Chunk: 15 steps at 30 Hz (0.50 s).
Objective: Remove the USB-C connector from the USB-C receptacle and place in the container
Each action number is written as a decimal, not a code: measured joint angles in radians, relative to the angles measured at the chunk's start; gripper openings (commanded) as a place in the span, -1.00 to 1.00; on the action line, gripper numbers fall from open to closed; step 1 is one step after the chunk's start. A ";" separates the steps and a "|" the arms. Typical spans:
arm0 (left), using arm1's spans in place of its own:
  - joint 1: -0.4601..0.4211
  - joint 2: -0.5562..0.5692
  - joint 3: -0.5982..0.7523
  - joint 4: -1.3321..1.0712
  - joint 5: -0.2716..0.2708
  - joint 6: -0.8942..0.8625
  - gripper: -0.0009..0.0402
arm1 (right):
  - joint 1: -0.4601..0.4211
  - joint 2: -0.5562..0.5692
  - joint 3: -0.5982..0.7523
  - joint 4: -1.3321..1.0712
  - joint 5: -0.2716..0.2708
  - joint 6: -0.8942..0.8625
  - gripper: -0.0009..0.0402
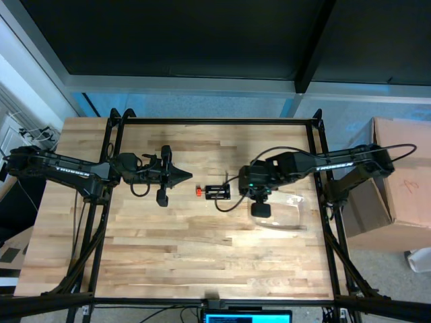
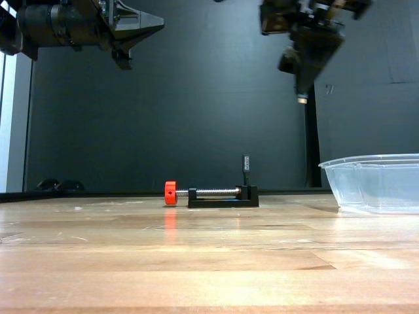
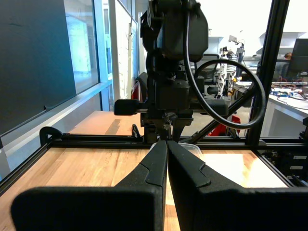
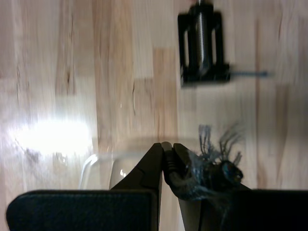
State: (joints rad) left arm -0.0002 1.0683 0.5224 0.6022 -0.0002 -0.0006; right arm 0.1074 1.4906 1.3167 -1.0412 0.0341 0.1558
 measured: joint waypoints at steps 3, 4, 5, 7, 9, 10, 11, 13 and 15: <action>0.000 0.000 0.000 0.000 0.000 0.000 -0.96 | 0.021 -0.061 -0.082 0.010 0.000 0.039 -0.96; 0.000 0.000 0.000 0.000 0.000 0.000 -0.96 | 0.029 -0.080 -0.107 0.012 0.000 0.053 -0.96; 0.000 0.000 0.000 0.000 0.000 0.000 -0.96 | 0.037 -0.097 -0.130 0.010 0.000 0.066 -0.96; 0.000 0.000 0.000 0.000 0.000 0.000 -0.96 | 0.055 -0.130 -0.173 0.013 0.000 0.092 -0.96; 0.000 0.000 0.000 0.000 0.000 0.000 -0.96 | 0.074 -0.160 -0.209 0.012 0.000 0.118 -0.96; 0.000 0.000 0.000 0.000 0.000 0.000 -0.96 | 0.084 -0.174 -0.225 0.013 0.000 0.131 -0.96; 0.000 0.000 0.000 0.000 0.000 0.000 -0.96 | 0.092 -0.186 -0.243 0.014 0.000 0.143 -0.96; 0.000 0.000 0.000 0.000 0.000 0.000 -0.96 | 0.108 -0.211 -0.275 0.011 0.000 0.169 -0.96; 0.000 0.000 0.000 0.000 0.000 0.000 -0.96 | 0.124 -0.234 -0.303 0.010 0.000 0.193 -0.96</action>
State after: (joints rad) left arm -0.0002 1.0683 0.5224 0.6022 -0.0002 -0.0002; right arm 0.2310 1.2568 1.0142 -1.0317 0.0341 0.3485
